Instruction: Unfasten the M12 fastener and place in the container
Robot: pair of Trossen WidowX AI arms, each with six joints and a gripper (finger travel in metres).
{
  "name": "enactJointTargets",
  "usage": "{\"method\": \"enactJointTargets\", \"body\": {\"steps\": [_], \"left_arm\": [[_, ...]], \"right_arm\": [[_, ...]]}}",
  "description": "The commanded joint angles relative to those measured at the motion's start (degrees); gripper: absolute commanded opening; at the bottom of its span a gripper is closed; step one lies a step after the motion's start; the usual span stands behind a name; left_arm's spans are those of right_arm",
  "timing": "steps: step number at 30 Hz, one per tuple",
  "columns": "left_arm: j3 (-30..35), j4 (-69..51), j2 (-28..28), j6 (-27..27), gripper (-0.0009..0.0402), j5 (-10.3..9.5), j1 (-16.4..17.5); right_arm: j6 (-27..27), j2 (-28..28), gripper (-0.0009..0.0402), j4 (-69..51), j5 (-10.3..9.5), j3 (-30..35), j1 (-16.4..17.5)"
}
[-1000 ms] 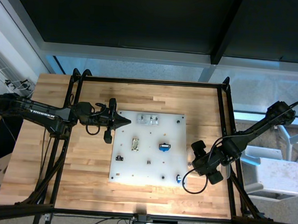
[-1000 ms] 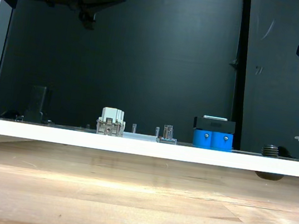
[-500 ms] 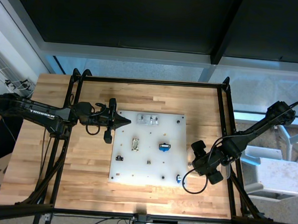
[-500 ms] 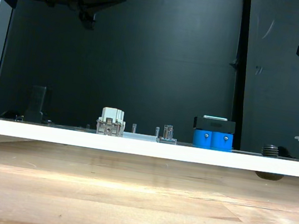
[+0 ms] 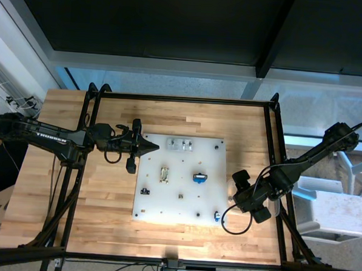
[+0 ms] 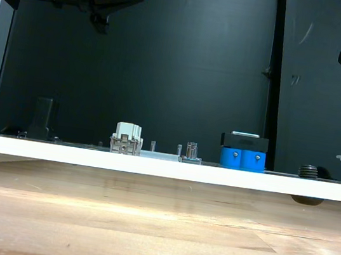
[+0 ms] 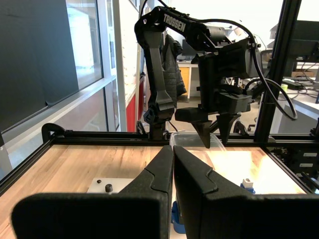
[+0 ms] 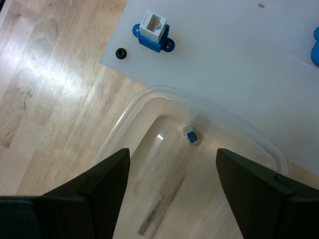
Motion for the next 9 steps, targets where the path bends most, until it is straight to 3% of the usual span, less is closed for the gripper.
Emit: {"method": "enactJointTargets", "body": {"steps": [1, 9], "left_arm": [[0.02, 0.02, 0.0, 0.02, 0.0, 0.02, 0.0], [0.02, 0.02, 0.0, 0.02, 0.0, 0.02, 0.0]], "right_arm": [[0.0, 0.02, 0.0243, 0.28, 0.0, 0.0, 0.0], [0.0, 0.02, 0.0243, 0.79, 0.0, 0.0, 0.02]]}}
